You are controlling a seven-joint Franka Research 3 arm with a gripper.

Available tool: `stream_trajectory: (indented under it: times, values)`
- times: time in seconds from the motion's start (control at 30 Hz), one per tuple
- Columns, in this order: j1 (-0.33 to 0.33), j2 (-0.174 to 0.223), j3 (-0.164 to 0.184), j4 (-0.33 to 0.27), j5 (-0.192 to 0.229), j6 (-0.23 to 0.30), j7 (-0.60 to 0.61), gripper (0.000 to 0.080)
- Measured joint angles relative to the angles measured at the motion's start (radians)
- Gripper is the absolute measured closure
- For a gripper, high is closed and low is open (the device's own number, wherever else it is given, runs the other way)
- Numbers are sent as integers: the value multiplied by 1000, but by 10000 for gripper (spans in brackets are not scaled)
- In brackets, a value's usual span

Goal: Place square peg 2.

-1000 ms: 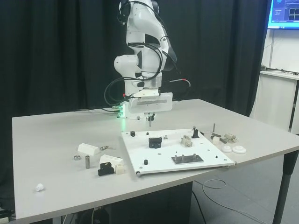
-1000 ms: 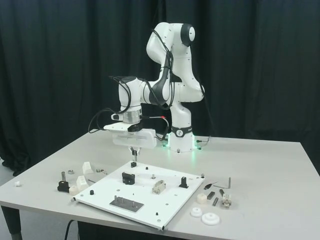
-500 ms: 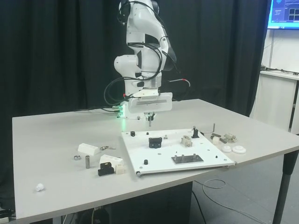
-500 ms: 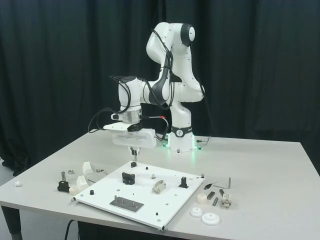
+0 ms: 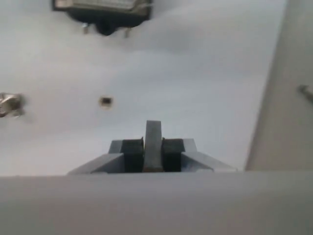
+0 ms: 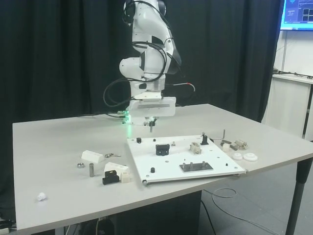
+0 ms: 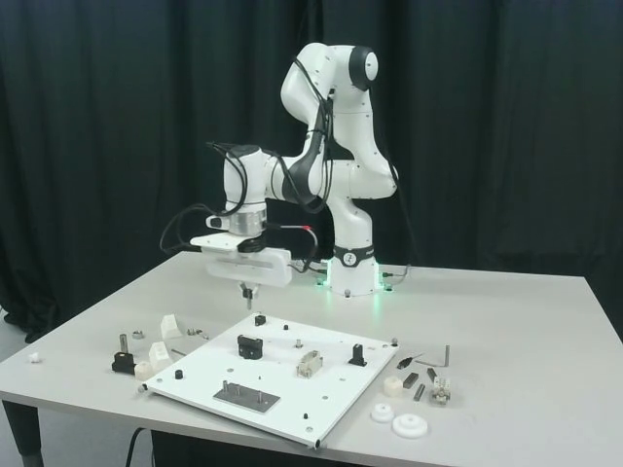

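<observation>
My gripper (image 5: 152,147) is clamped on the peg (image 5: 152,139), held upright, tip down. The hole (image 5: 105,101) in the white board (image 5: 195,73) lies off to one side, so I'd say slide over, then drop.

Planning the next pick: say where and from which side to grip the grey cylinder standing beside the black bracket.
Take the grey cylinder by its upper shaft, coming straight down from above: it stands on end on the table, round sides exposed. Probably keep the jaws clear of the black bracket beside it.
</observation>
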Motion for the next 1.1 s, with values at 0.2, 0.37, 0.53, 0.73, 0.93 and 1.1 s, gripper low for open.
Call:
stream_trajectory:
  times: [0.2,0.37,0.53,0.73,0.93,1.1]
  values:
    - [-2,15,-40,12,-36,38,-25,728]
    - [-2,38,-78,27,-38,71,-83,728]
    - [-4,66,-111,45,-37,93,-124,728]
    - [-5,99,-145,62,-35,112,-148,728]
    - [-7,131,-172,75,-26,136,-178,728]
    - [-13,161,-181,85,-13,157,-232,728]
